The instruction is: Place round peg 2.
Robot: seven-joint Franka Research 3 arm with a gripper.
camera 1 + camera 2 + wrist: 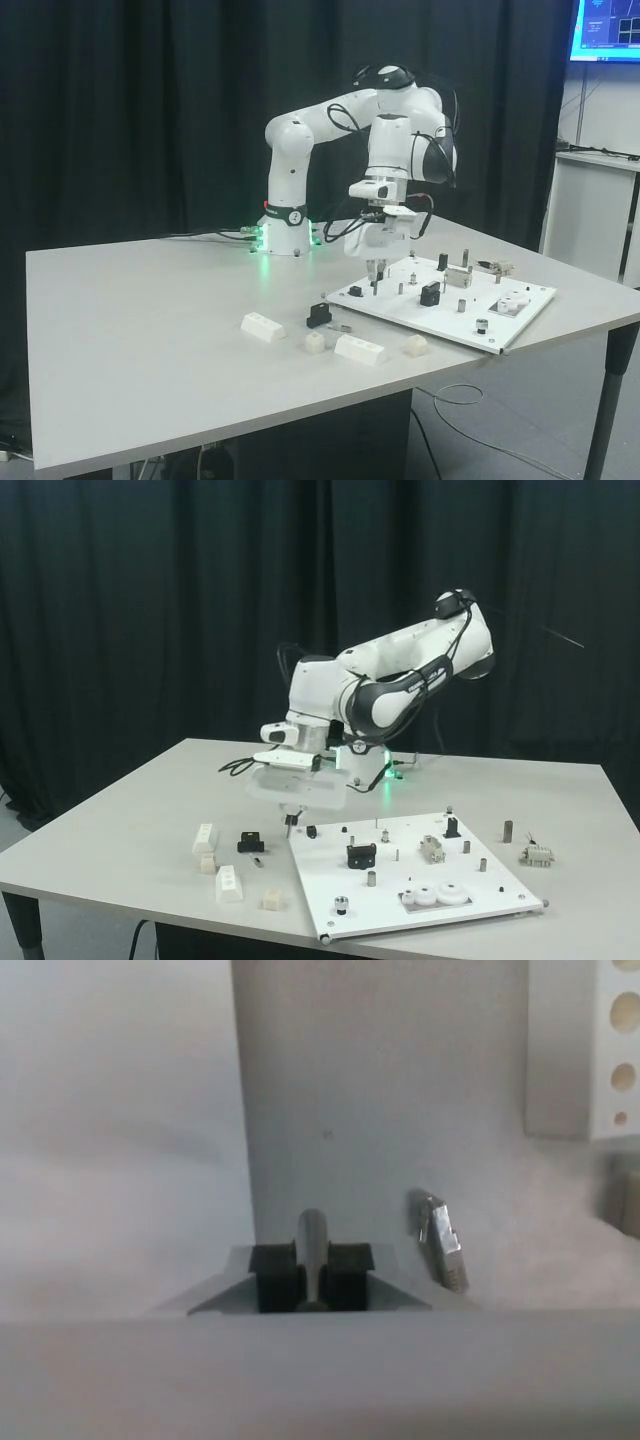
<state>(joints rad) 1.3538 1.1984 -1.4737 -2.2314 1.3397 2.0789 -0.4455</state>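
Half the round peg [311, 1250] hidden between the hand's [311, 1278] pinching black fingers [275, 1275].

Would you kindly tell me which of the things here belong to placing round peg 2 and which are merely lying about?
For the job:
- gripper, shut on the round peg
- white board with its holes

Lying about:
- white blocks on the grey table
- small black part beside the board
- small metal connector on the table

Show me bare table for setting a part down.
Bare: the wide table stretch between the arm's base and the white blocks. Crowded: the white board and the cluster along its edge, where the tool holds the peg.
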